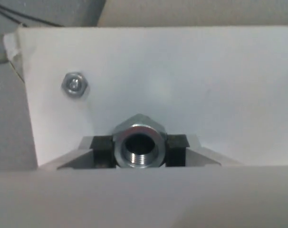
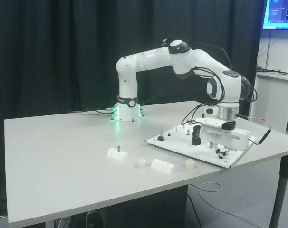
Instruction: Insert bolt 4.
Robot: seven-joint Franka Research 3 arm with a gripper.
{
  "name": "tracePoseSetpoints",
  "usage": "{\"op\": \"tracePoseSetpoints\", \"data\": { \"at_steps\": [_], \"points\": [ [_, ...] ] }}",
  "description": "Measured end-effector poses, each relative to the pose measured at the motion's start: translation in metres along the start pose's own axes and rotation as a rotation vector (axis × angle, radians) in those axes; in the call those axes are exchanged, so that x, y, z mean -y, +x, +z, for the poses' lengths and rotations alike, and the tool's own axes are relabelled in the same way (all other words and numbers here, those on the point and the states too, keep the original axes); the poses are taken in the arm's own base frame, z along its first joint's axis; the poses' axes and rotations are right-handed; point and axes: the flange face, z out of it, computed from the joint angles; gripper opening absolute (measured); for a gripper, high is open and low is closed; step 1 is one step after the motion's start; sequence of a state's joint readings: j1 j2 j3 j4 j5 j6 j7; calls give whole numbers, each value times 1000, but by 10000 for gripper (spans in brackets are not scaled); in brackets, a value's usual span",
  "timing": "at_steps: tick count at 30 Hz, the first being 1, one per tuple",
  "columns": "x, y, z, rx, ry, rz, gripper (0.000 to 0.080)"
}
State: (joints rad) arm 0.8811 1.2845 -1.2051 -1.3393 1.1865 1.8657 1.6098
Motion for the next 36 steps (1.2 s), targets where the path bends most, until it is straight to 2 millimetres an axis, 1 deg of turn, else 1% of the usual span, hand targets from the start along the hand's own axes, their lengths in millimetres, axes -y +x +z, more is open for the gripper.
{"op": "tracePoseSetpoints", "data": {
  "at_steps": [13,36],
  "points": [
    [-5,-2,0,-7,34,247,225],
    [-8,-3,1,2,64,569,225]
  ]
}}
